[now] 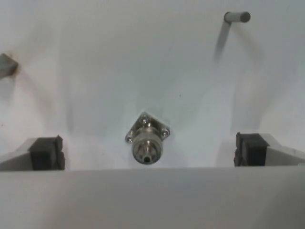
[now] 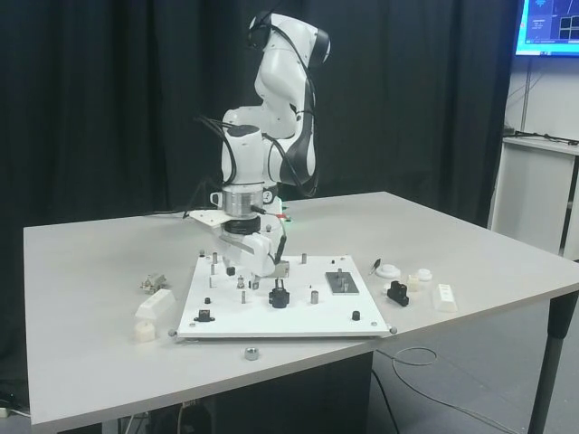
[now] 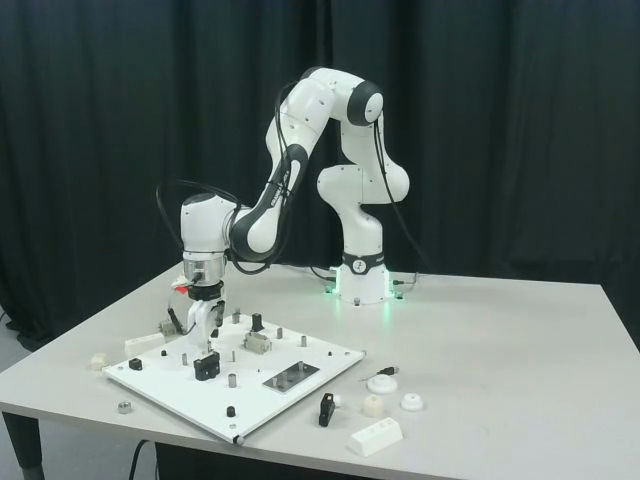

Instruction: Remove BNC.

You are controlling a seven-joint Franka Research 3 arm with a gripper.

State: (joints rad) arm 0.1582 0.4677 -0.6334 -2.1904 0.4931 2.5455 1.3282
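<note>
The gripper [image 1: 147, 151] hangs spread wide, holding nothing, with the small round metal BNC connector [image 1: 147, 141] directly beneath it, centred between the black pads [image 1: 46, 152] (upright on the white board [image 1: 152, 81]). It should descend straight, clamp squarely, then twist before lifting.

My wrist view is evenly bright but soft; the peg [image 1: 237, 17] casts a blurred shadow. Room views are evenly lit against black curtains [image 3: 120, 100].

Bare white board [image 1: 190, 95] surrounds the BNC connector [image 1: 147, 139]; peg [image 1: 237, 17] well apart.
</note>
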